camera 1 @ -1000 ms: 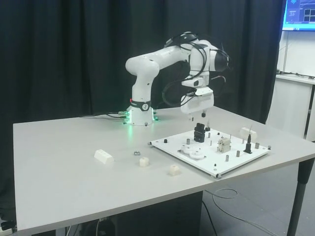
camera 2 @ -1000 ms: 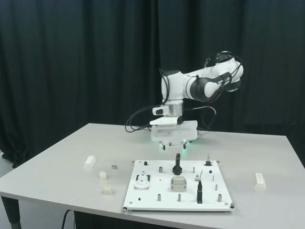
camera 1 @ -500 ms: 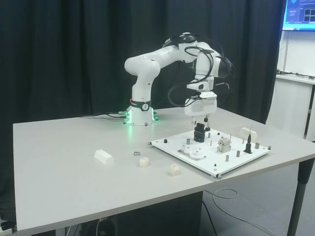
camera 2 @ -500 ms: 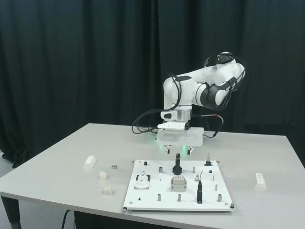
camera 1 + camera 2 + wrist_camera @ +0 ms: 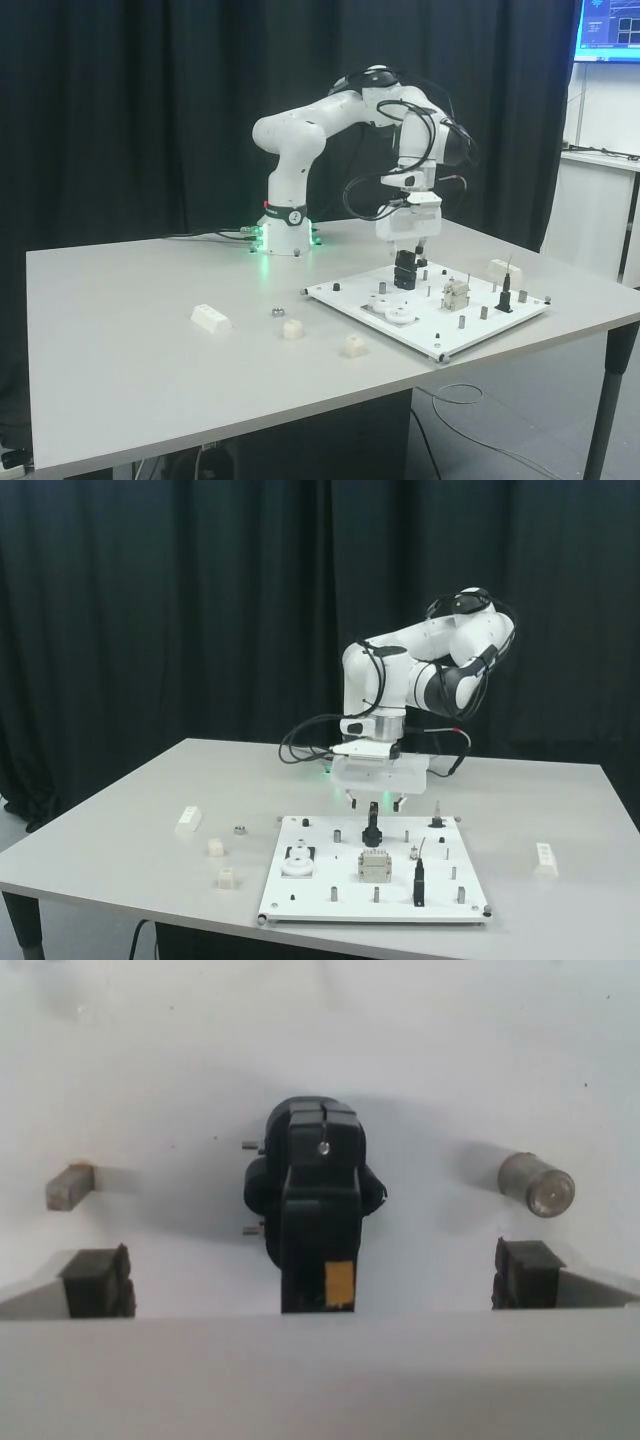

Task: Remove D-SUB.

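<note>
Above the white board (image 5: 300, 892), spread fingers (image 5: 96, 1280) straddle the black upright connector (image 5: 312, 1210) beside a grey peg (image 5: 536, 1184).

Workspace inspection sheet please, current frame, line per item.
Surface: grey table, white board on it.
Job's things: black D-SUB connector upright on the board, untouched.
Clutter: four white blocks off the board; a small nut.
Grippers: gripper open, above the connector, fingertips either side, apart from it.
Cables: black cables at the arm's base.
Surroundings: black curtain; monitor.
</note>
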Tool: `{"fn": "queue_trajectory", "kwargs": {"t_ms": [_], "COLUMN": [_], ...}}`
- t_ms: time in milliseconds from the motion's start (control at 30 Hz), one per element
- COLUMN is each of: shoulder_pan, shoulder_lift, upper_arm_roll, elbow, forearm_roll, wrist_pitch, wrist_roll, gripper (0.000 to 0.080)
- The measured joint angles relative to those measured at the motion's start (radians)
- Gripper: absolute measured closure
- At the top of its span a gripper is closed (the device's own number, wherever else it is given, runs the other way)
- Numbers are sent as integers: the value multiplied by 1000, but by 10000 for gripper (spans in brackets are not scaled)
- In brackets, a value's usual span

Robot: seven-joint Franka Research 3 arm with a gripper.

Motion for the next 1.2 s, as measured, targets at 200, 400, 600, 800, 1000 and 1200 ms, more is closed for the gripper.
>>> {"fn": "queue_trajectory", "kwargs": {"t_ms": [200, 400, 600, 800, 1000, 1200], "shoulder_pan": [-3, -7, -9, -10, -12, -14], "shoulder_lift": [0, 0, 0, 0, 0, -1], "upper_arm_roll": [9, 20, 26, 33, 34, 35], "elbow": [0, 0, 0, 0, 0, 0], "forearm_roll": [6, 9, 14, 20, 24, 24], "wrist_pitch": [9, 20, 29, 38, 38, 38], "wrist_roll": [1, 1, 1, 0, 0, -5], "gripper": [3, 3, 3, 3, 3, 262]}}
